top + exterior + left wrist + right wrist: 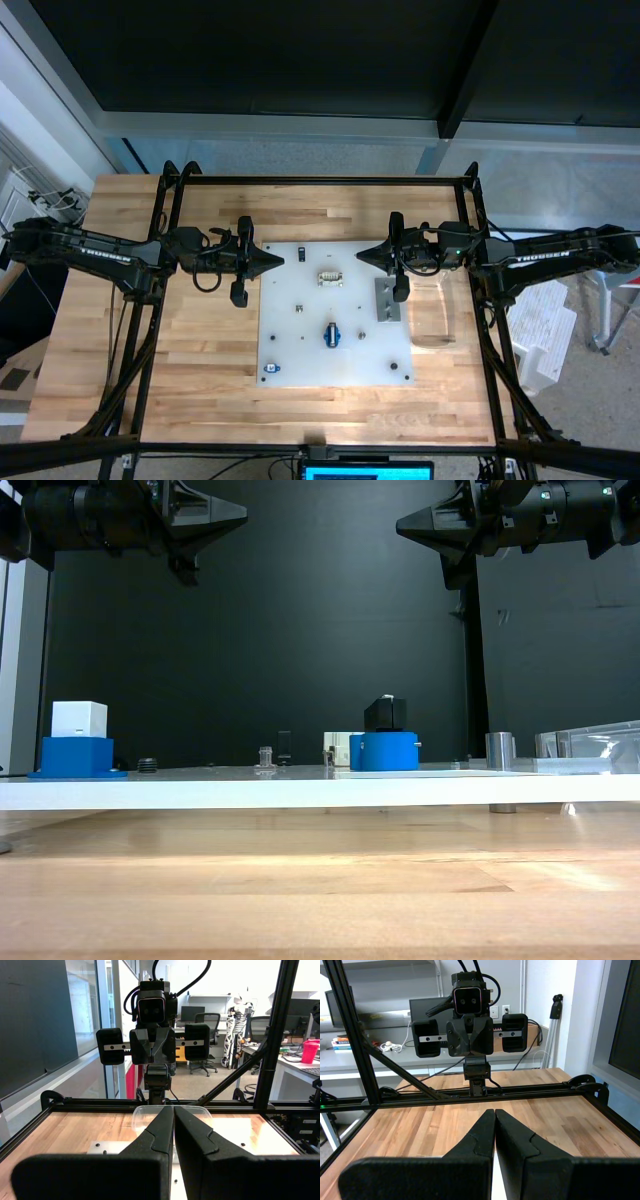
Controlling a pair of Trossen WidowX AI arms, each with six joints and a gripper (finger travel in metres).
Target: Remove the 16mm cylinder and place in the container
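Observation:
The 16mm cylinder (499,750) stands upright on the white board (250,785), a short grey peg just right of the blue knob (388,750). From above it is a small dot (359,335) between the knob and the board's right edge. The clear container (440,315) lies on the wood off that edge, beside the grey block (387,298). My left gripper (280,258) hangs shut high over the board's far left corner. Facing it, my right gripper (360,254) hangs shut high over the far right part. Neither holds or touches anything.
On the board, a white cube on a blue base (75,742) stands at the near left. A white connector (328,275) is near the far edge. A black frame (320,181) rings the wooden table (180,360). A screen (365,470) is at the near edge.

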